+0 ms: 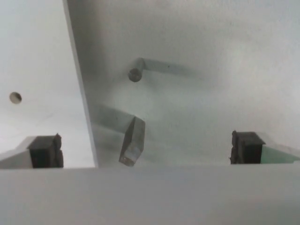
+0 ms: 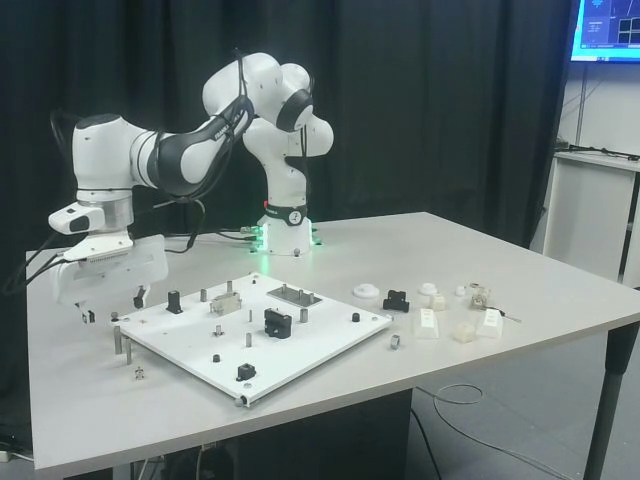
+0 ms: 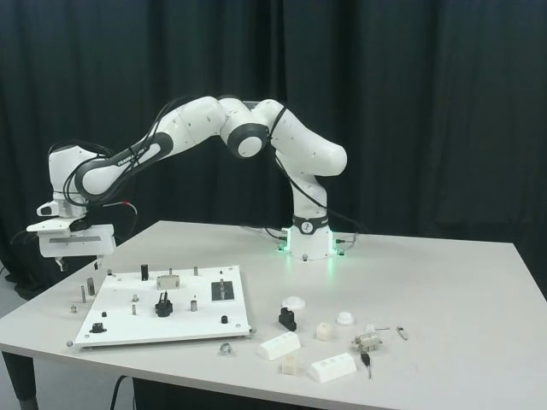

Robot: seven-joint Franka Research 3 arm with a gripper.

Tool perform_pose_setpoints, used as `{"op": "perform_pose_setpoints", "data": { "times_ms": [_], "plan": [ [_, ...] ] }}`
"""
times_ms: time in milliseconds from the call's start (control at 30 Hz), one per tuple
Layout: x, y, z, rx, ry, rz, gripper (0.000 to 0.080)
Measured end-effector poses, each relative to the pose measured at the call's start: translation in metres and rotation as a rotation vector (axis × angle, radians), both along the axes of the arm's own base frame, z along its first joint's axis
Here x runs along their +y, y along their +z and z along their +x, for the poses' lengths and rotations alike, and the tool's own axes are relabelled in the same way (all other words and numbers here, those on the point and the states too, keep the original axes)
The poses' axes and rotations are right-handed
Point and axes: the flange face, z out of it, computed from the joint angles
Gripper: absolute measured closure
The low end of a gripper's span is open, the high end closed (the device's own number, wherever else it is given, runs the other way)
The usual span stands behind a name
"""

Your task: Remove square peg 2.

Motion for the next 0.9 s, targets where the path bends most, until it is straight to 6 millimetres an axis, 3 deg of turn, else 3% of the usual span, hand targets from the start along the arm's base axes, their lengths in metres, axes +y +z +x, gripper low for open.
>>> {"op": "perform_pose_setpoints", "data": {
  "times_ms": [500,900],
  "plan": [
    [0.005,0.011,0.008,-0.004,-0.002,0.013,0.0003],
    [0.020,0.030,0.026,-0.011,-0.022,0.031,0.0003]
  ]
}}
